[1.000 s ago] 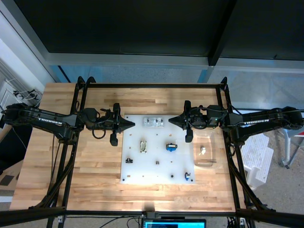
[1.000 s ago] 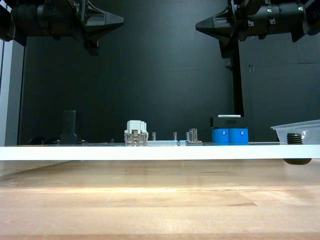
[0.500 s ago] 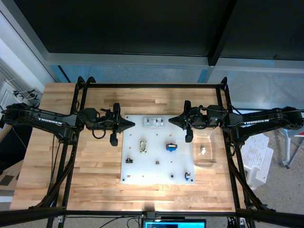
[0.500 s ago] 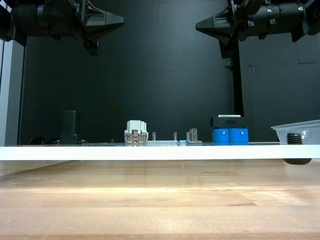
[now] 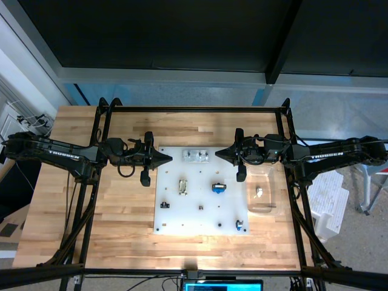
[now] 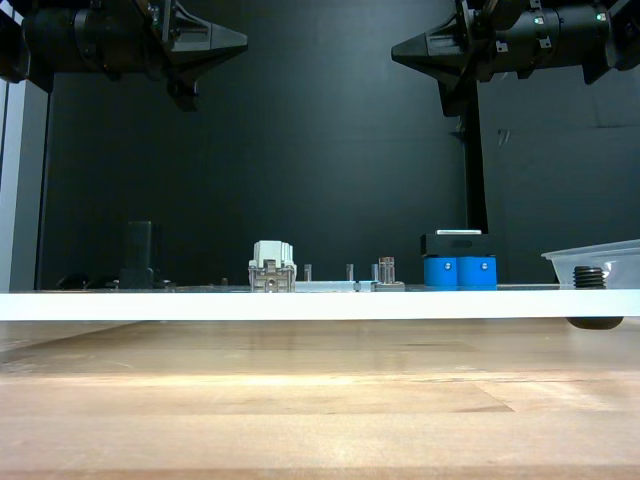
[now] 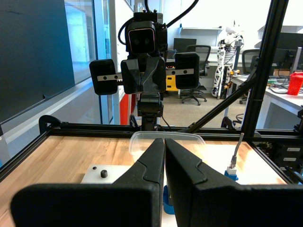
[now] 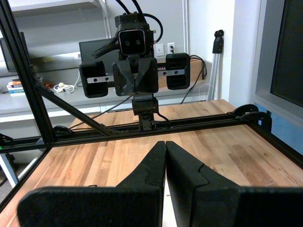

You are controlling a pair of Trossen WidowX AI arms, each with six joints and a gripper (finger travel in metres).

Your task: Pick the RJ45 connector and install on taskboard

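A large flat white square taskboard (image 5: pixel 182 212) lies mid-way across the wooden table (image 5: pixel 121 236). The left gripper (image 5: pixel 170 158) hangs above the board's far left corner. The right gripper (image 5: pixel 217 153) hangs above its far edge, right of centre, tip facing the left one. A small clear plastic tray (image 5: pixel 248 200) sits just right of the board, with a small pale piece (image 5: pixel 259 192) inside.

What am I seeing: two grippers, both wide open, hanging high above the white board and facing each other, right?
Not quite: both are shut. The left wrist view shows the left gripper with fingers pressed together, and the right wrist view shows the same for the right gripper. They do hang high above the taskboard, facing each other.
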